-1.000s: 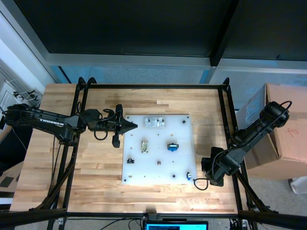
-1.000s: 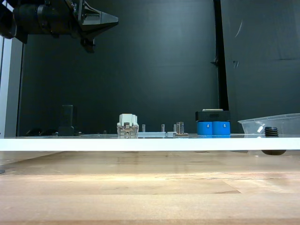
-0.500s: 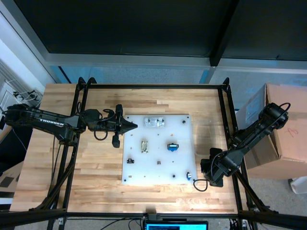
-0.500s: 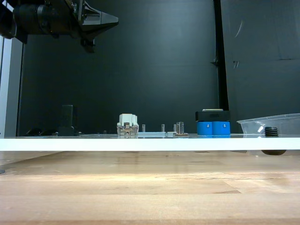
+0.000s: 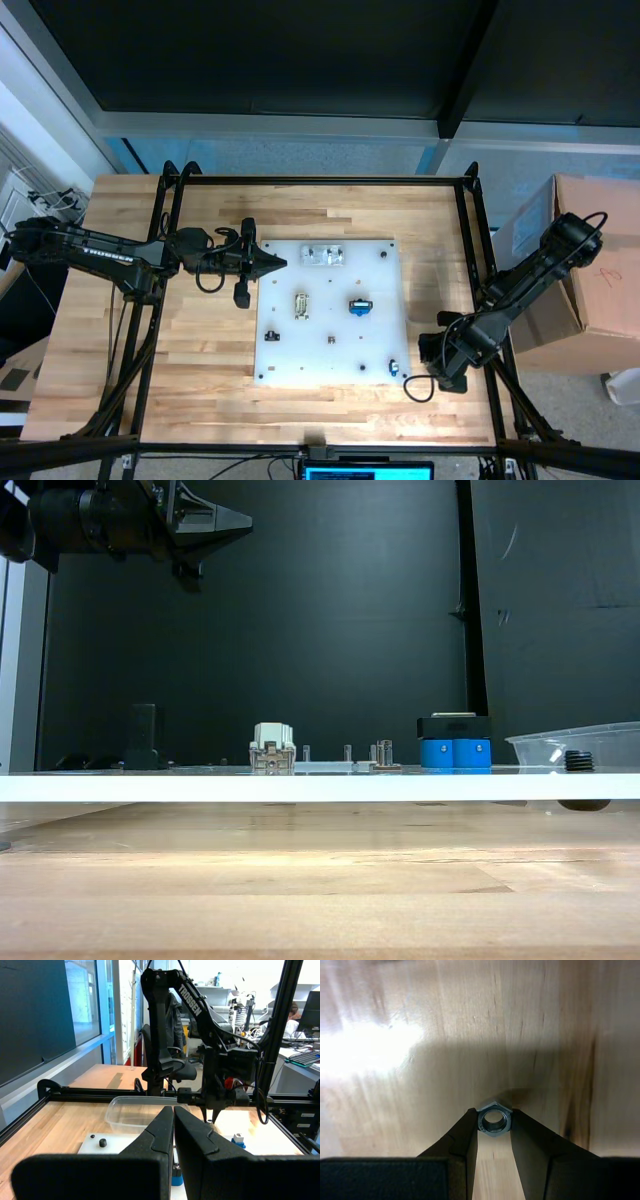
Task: Unfasten the M12 nut and place it in the container
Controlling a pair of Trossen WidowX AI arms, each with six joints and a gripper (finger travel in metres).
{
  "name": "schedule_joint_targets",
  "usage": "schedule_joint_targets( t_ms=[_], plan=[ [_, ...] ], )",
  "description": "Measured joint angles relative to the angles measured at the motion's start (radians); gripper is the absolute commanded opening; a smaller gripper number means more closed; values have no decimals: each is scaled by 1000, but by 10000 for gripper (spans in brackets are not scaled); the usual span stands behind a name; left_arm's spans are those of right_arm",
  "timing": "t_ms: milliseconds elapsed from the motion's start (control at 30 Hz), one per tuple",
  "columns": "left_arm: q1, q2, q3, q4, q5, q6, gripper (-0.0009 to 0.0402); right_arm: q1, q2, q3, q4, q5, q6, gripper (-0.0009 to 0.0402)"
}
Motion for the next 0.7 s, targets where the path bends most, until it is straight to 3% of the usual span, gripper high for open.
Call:
schedule_joint_targets(
  t_ms=[367,533,700],
  plan=[
    [0,0,0,0,0,0,0,-50,-111,163,-256,9,-56,16],
    [0,0,0,0,0,0,0,-159,-183,236,-366,9,-158,16],
    [0,0,0,0,0,0,0,-326,-261,223,-392,11,-283,16]
  ],
)
